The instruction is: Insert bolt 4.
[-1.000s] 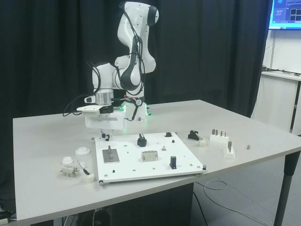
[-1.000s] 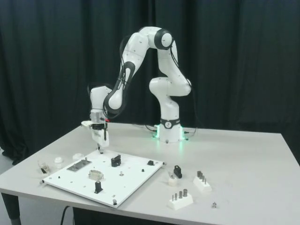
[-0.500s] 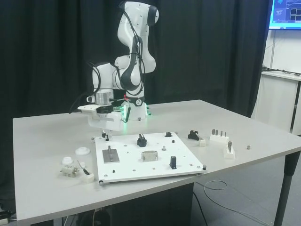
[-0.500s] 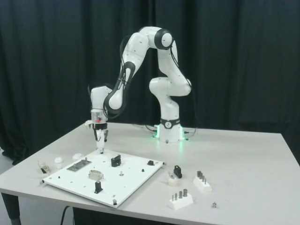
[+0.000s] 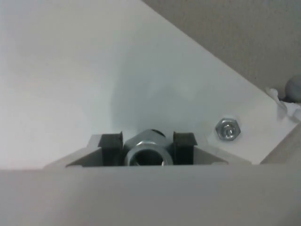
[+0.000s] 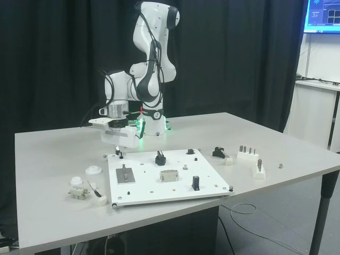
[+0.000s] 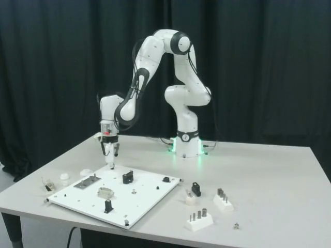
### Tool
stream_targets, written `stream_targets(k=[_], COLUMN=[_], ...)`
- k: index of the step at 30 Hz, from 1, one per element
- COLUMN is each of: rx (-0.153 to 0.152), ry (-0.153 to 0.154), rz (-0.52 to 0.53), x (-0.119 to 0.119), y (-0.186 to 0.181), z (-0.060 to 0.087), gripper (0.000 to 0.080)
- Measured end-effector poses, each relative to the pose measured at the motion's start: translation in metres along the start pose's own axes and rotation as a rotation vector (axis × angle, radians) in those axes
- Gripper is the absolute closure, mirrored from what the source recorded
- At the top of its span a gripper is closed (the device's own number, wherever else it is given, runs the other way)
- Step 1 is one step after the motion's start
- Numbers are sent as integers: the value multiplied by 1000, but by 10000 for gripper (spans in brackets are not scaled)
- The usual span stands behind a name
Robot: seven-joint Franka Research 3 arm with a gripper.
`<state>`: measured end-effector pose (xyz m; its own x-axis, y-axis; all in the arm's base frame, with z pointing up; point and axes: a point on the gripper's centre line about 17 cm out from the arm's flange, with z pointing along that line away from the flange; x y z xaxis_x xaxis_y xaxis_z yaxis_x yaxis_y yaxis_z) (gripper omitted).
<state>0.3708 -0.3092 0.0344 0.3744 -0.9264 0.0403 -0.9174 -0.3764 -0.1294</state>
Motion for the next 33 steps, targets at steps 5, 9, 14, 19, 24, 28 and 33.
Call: stream_targets(k=[5,9,14,19,24,28,33], rx=[-3,-7,-16,-26,-36,-48,-57], ry=[1,1,-1,-3,-6,-15,-16], rz=[-2,-12,-28,-38,-50,-54,-60], x=[0,0,0,0,-1,-4,-5], y=[0,0,0,0,1,3,4], z=[0,-1,-2,-3,-1,4,7], gripper=[577,577,578,578,578,578,568])
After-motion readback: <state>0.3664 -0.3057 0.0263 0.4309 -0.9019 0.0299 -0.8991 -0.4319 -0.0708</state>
